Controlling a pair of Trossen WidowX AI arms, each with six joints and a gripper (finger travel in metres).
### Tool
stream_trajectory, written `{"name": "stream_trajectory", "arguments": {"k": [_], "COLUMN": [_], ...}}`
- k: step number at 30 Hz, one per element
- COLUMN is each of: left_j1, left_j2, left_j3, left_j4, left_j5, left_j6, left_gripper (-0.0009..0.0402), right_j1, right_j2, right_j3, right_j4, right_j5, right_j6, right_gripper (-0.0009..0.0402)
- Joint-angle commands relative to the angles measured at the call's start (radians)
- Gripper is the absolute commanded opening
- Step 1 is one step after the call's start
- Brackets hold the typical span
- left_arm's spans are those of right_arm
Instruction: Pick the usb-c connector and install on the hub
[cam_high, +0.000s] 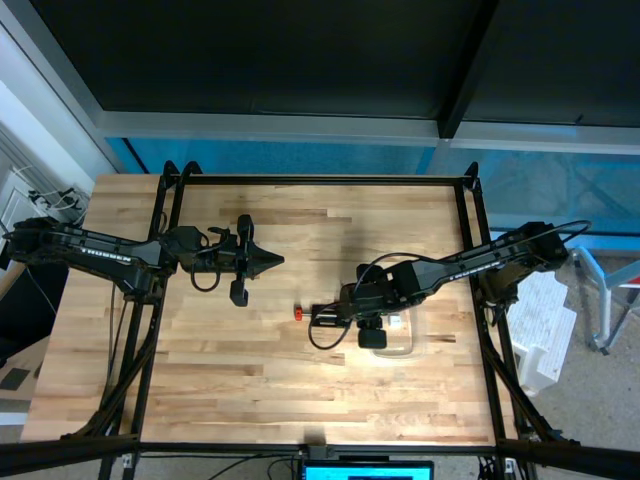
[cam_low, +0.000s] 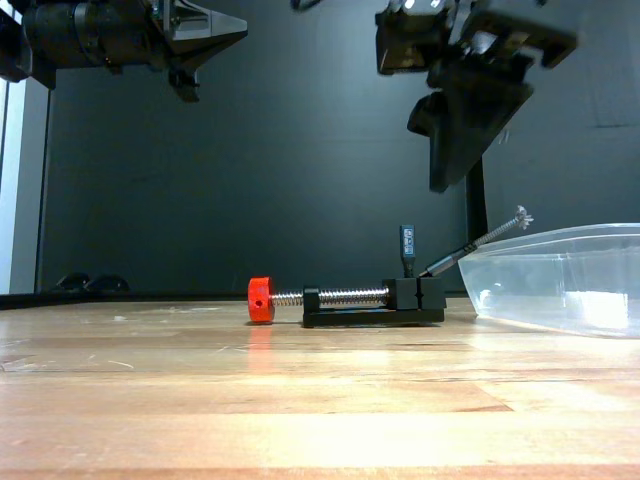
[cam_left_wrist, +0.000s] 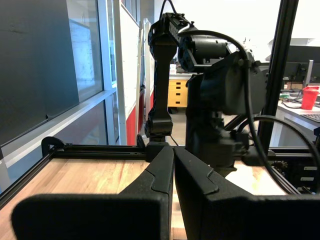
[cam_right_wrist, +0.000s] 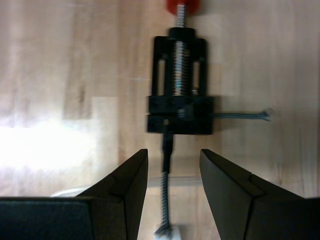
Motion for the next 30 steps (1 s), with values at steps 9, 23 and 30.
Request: {"name": "stream_trajectory", "arguments": {"k": [9,23,30], "left_j1": [0.0,0.0,0.0], "left_j2": [0.0,0.0,0.0], "left_j3": [0.0,0.0,0.0], "left_j4": [0.0,0.0,0.0], "left_j5": [0.0,0.0,0.0], "left_j6": [0.0,0.0,0.0], "left_gripper": [0.0,0.0,0.0], "right_j1": [0.022,0.028,0.031], "right_j2": [-0.007,-0.008,-0.011], "right_j3": [0.0,0.0,0.0], "right_j4": [-0.019,-0.026,-0.026], "right_j5": [-0.007,-0.006,-0.006], "right_j6": [-0.039,-0.031,-0.03], "right_gripper": [0.0142,0.0142,0.0142]}}
